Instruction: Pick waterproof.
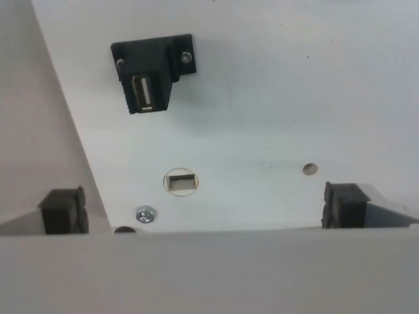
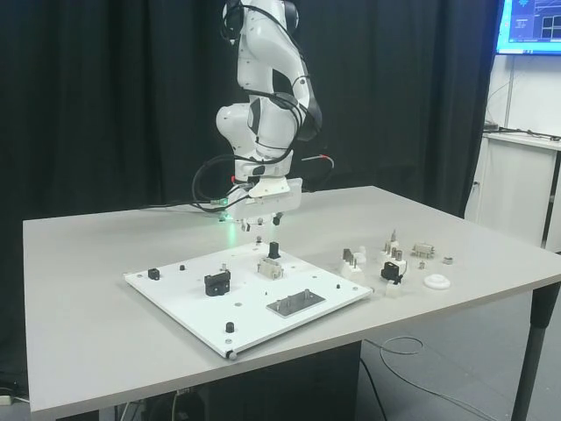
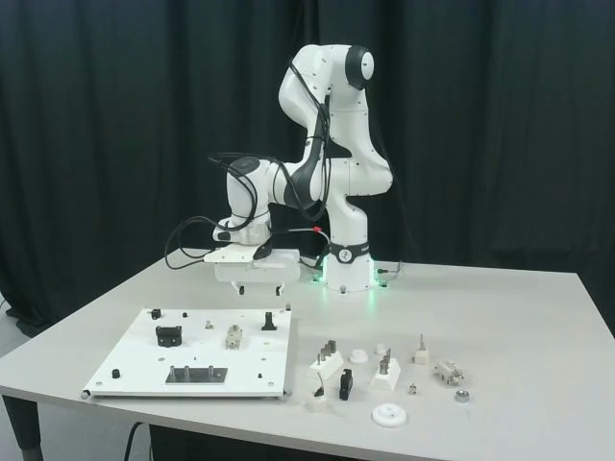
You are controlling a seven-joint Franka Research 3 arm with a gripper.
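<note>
White board: smooth, matt, plastic-looking. USB socket block: black matt plastic, metal-lined port, shiny metal screws. Hex nut: bright metal. Table: grey, matt, smooth. Robot arm: glossy white plastic shell.

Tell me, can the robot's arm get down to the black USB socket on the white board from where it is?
Probably yes. The end effector hangs open above the far edge of the white board, with only air beneath it. The black USB socket sits in plain sight in the wrist view, and nothing stands over it.
</note>
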